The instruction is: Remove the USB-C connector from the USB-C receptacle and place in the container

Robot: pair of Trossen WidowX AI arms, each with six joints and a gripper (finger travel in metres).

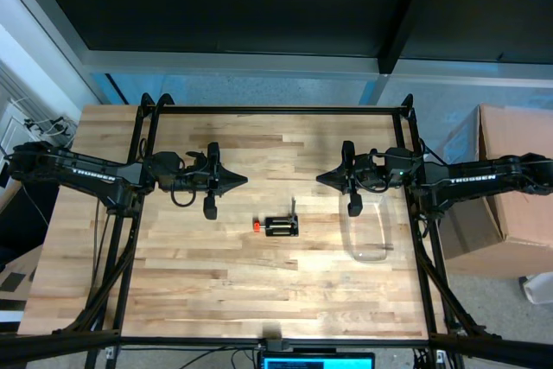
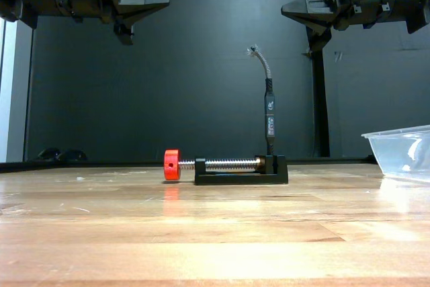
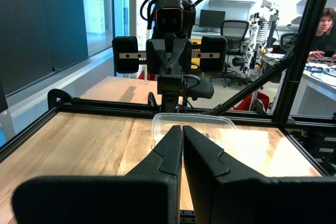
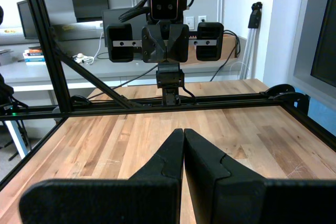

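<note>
The USB-C connector stands upright in the receptacle at the right end of a small black fixture, fully seated as far as I can see, its short braided cable curling up and left. From above, the fixture lies at the table's middle. The clear plastic container sits to its right, and its rim shows at table height. My left gripper hovers high, left of the fixture, shut and empty. My right gripper hovers high above the container's far left corner, shut and empty. Both point inward.
A red knob on a threaded screw sticks out of the fixture's left end. A black metal frame borders the table. A cardboard box stands off the table to the right.
</note>
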